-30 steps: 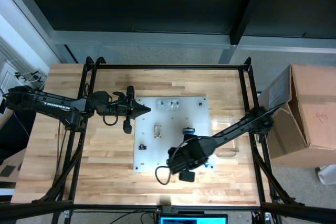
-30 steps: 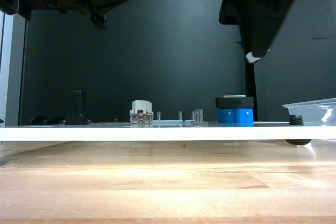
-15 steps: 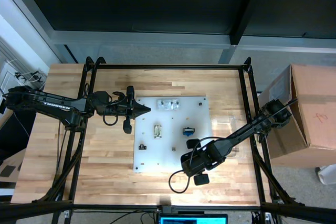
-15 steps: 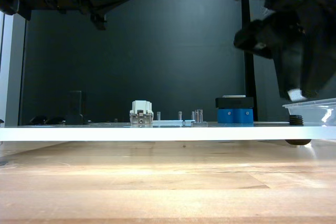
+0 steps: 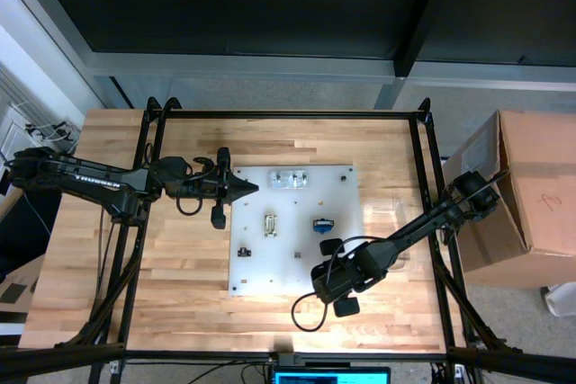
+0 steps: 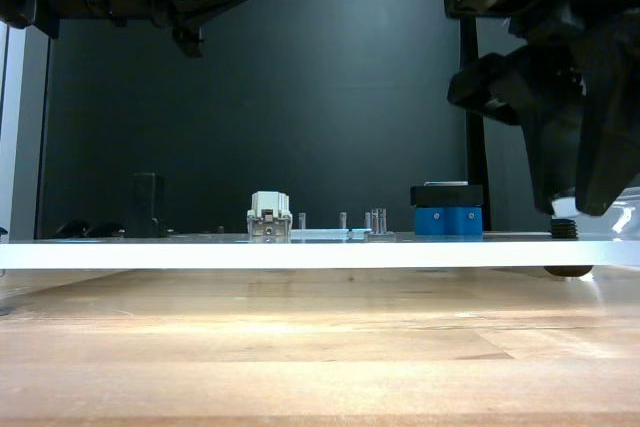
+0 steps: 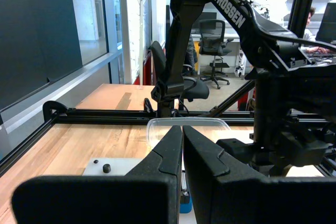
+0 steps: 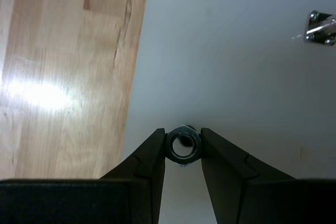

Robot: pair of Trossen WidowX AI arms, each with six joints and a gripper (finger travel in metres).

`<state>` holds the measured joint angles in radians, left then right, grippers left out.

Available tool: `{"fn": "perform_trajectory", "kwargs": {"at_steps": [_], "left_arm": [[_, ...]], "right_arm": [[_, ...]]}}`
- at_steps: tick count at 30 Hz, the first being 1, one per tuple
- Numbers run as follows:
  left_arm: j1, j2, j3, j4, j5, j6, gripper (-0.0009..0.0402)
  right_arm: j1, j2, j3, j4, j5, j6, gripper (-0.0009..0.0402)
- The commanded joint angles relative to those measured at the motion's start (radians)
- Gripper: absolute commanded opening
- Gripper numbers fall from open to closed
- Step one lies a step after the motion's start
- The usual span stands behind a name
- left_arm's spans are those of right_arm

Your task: Pick the M12 nut and place it on its threads and fasten

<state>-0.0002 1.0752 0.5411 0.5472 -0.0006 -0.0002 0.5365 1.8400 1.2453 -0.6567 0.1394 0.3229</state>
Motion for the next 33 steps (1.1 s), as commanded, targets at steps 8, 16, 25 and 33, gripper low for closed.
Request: {"fn": "perform_trajectory", "kwargs": {"at_steps": [8,16,25,33], "left_arm": [[0.000,0.000,0.000,0.000,0.000,0.000,0.0000],[0.000,0.000,0.000,0.000,0.000,0.000,0.0000],[0.000,0.000,0.000,0.000,0.000,0.000,0.0000],[0.000,0.000,0.000,0.000,0.000,0.000,0.0000]], "right_arm": [[-0.001,-0.008,-0.080,0.111,0.001,0.005,0.0003],[-0.001,-0.052,-0.113,0.122,0.001,0.008,0.0003],[0.001,-0.056,-0.159,0.209,0.002,0.011,0.0003],[0.001,-0.061,-0.187,0.225,0.002,0.036,0.0003]]}}
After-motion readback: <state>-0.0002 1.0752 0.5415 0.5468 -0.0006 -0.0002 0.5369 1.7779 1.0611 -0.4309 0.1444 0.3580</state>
